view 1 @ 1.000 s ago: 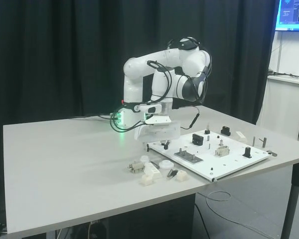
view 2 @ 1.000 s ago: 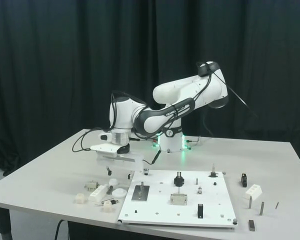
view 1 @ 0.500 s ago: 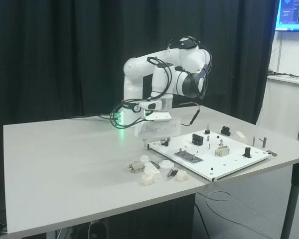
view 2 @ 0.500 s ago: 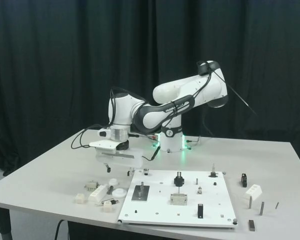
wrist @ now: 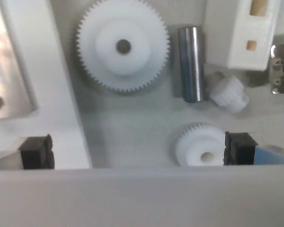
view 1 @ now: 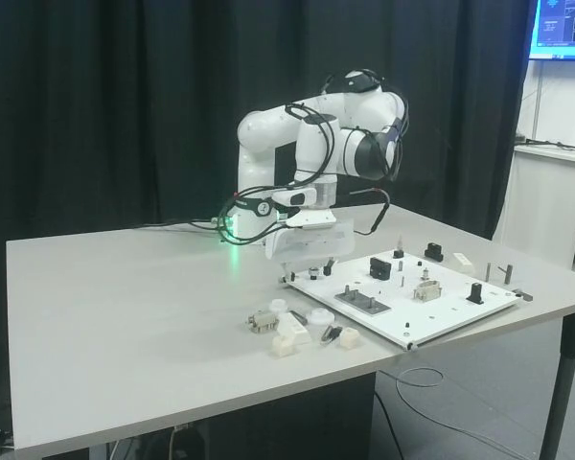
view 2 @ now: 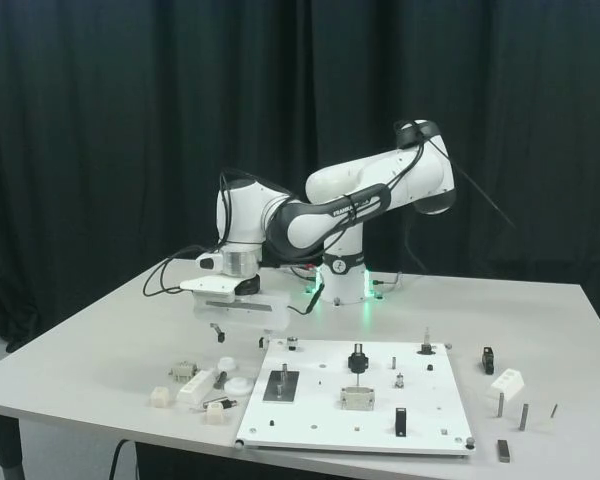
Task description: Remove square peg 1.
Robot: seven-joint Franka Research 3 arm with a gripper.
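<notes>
Wrist view gives me no square peg I can pick out. My best guess for it is the thin upright grey peg [view 2: 284, 371] standing in the flat grey metal plate [view 2: 280, 388] near the front corner of the white assembly board [view 2: 380, 425], though I cannot confirm its shape.

My hand [wrist: 137, 150] hangs above the grey bench [view 2: 100, 350] just off that board's edge. Its black fingertips [wrist: 35, 152] are spread wide and hold nothing. Below it lie loose parts: a small white toothed gear [wrist: 201, 150] close by one fingertip, a large white gear [wrist: 123, 46], a short grey metal cylinder [wrist: 191, 64] and a white plastic block [wrist: 239, 33].

To do this well, I judge I should travel over the board, centre the peg between the pads and square them to its flat faces. Then I descend without touching the plate, close firmly, and pull straight up so it does not jam.
</notes>
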